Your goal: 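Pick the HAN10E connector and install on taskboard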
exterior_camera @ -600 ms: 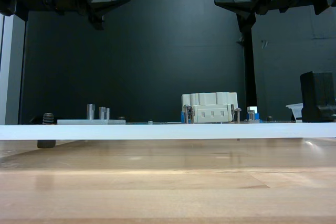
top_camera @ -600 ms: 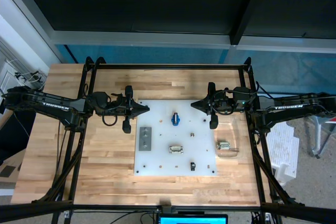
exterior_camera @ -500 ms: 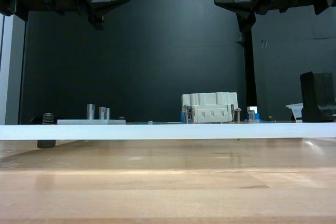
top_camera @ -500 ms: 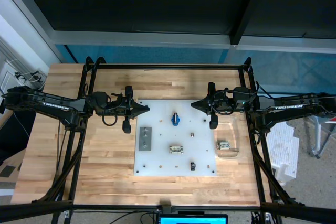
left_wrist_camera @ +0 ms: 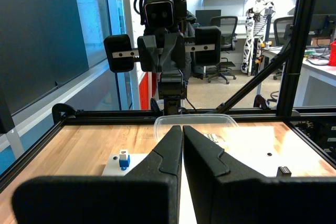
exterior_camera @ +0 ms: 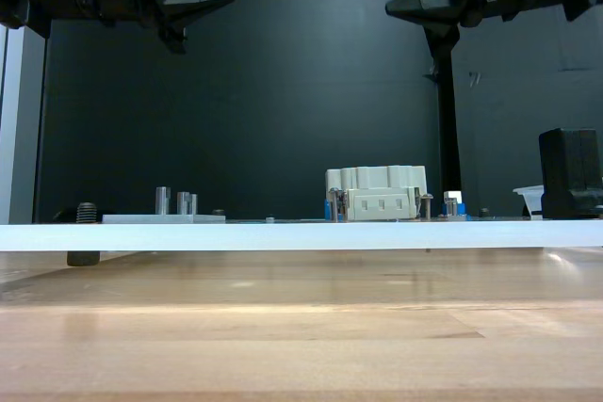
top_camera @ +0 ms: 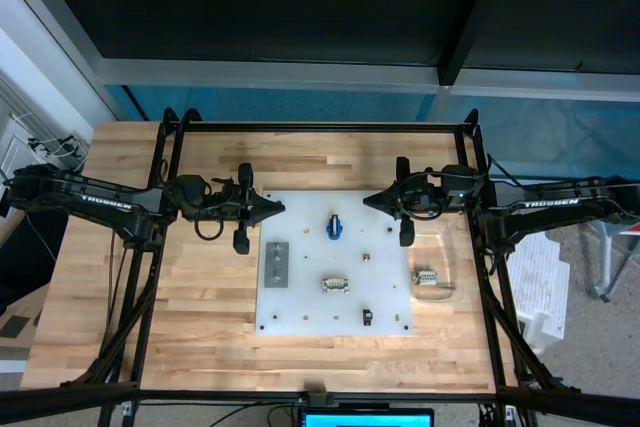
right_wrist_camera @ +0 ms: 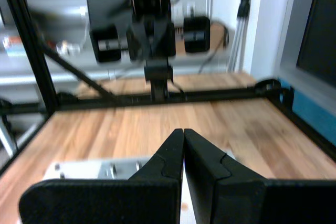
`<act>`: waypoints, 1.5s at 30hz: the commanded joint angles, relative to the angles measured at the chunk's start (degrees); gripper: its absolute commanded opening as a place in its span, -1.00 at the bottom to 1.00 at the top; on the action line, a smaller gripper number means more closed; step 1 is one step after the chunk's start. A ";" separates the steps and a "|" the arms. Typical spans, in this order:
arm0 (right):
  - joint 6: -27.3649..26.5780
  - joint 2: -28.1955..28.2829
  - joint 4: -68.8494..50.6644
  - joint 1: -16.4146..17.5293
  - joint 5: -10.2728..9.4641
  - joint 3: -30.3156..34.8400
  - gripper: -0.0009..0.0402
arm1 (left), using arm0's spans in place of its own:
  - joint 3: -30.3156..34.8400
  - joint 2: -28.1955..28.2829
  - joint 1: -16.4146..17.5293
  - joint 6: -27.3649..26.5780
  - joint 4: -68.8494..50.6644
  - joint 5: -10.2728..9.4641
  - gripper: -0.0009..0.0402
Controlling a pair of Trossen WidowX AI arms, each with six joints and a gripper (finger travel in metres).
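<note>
High view, from where I stand: both arms hover empty over the worktop (top_camera: 200, 307), the left end effector (top_camera: 274, 207) above the board (top_camera: 300, 237) at its far left corner, the right end effector (top_camera: 368, 200) above its far right part, each pinched narrow. The small beige connector (top_camera: 427, 276) lies in the clear tray (top_camera: 450, 247) just right of the board.

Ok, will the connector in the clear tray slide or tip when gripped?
The HAN10E connector looks like a squat rigid block, so probably stiff and unlikely to tip. Lying loose in the clear tray, it may skid if nudged. The left gripper and right gripper hang shut high over the far side of the taskboard.
</note>
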 commanded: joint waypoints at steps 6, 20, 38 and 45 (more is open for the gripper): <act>0.00 -0.02 -26.01 0.17 -0.02 8.96 -0.96 | 0.00 0.02 0.00 0.00 0.02 0.02 -0.95; 3.52 0.00 -55.17 2.23 1.79 15.61 -0.96 | 0.00 0.02 0.00 0.00 0.02 0.02 -0.95; 9.38 0.44 -74.58 9.60 1.53 17.42 -0.96 | 0.00 0.02 0.00 0.00 0.02 0.02 -0.95; 13.49 2.47 -76.30 15.63 1.55 17.42 -0.96 | 0.00 0.02 0.00 0.00 0.02 0.02 -0.95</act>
